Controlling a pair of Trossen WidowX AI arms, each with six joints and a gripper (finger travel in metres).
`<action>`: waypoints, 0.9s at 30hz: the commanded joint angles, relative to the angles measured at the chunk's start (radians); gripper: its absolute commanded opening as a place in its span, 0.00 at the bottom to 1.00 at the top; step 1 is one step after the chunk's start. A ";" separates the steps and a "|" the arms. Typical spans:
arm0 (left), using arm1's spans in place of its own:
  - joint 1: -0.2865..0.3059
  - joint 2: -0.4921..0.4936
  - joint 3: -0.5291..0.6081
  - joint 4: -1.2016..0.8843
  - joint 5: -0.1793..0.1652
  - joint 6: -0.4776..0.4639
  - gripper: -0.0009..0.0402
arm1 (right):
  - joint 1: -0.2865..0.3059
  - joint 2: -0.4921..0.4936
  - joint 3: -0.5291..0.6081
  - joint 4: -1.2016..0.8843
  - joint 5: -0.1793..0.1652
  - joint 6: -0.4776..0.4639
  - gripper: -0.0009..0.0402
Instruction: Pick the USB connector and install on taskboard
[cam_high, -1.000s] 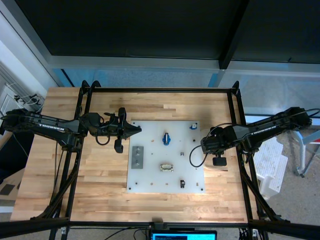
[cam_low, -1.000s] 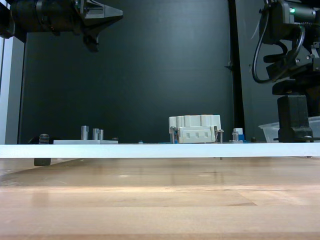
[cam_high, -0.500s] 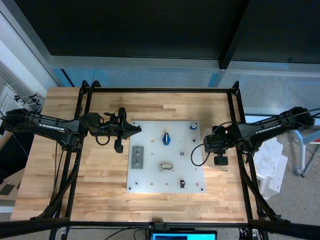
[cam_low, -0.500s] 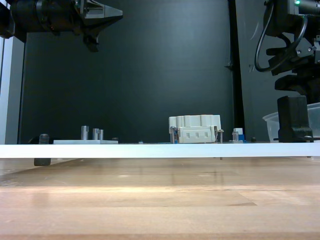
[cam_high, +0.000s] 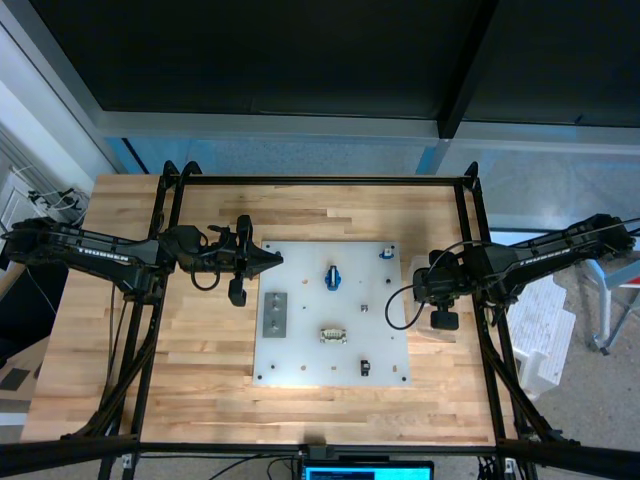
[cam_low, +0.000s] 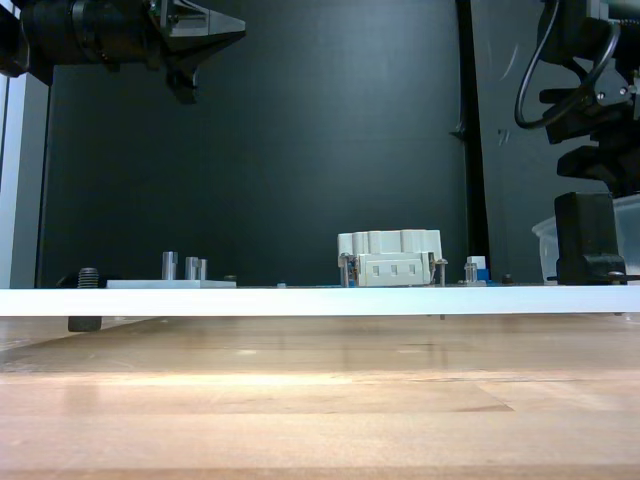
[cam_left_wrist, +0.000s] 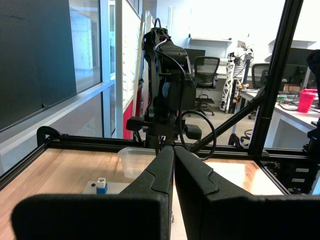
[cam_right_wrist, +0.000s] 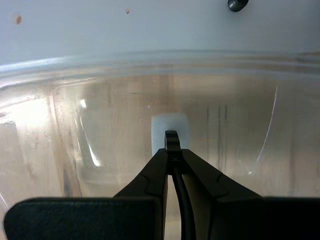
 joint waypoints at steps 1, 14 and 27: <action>0.000 0.000 0.000 0.000 0.000 0.000 0.02 | 0.002 0.000 -0.001 0.002 0.000 0.000 0.02; 0.000 0.000 0.000 0.000 0.000 0.000 0.02 | 0.010 0.001 0.011 -0.006 0.000 0.011 0.02; 0.000 0.000 0.000 0.000 0.000 0.000 0.02 | 0.104 0.087 0.208 -0.114 -0.061 0.098 0.02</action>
